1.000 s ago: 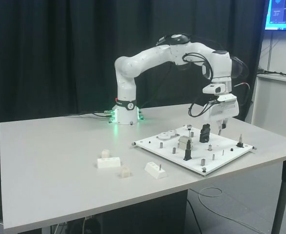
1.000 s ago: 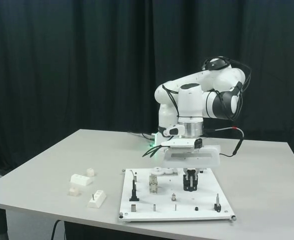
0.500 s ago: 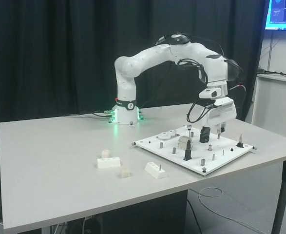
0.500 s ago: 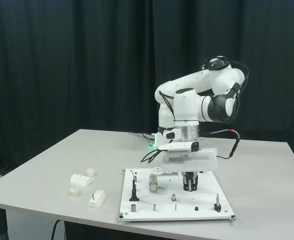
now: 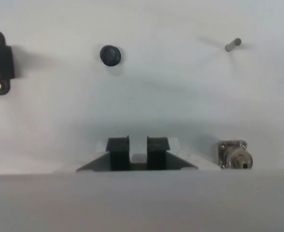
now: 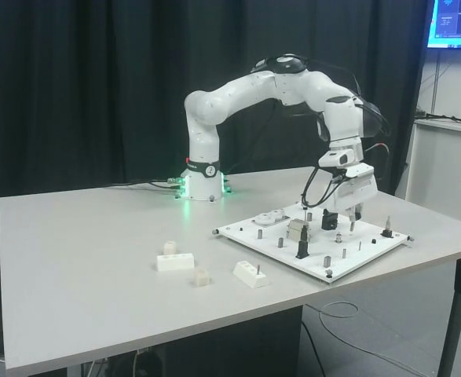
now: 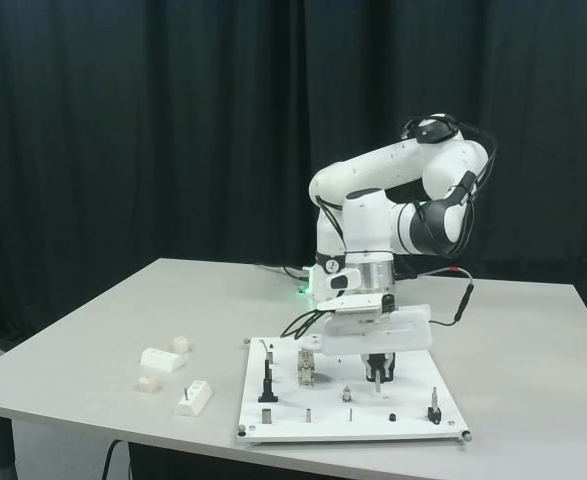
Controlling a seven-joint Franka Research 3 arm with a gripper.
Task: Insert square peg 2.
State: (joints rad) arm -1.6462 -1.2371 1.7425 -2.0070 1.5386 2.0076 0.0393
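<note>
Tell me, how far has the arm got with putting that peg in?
Done: the gripper looks shut on a small grey piece, likely the peg. In hand: it hangs low over the white board. Left: seating the peg. Its hole is hidden from every view, so I cannot say it is in.

My pincer (image 6: 330,221) hangs over the board (image 6: 371,250) on the table's (image 6: 81,259) right; three blocks (image 6: 174,261) lie left.
</note>
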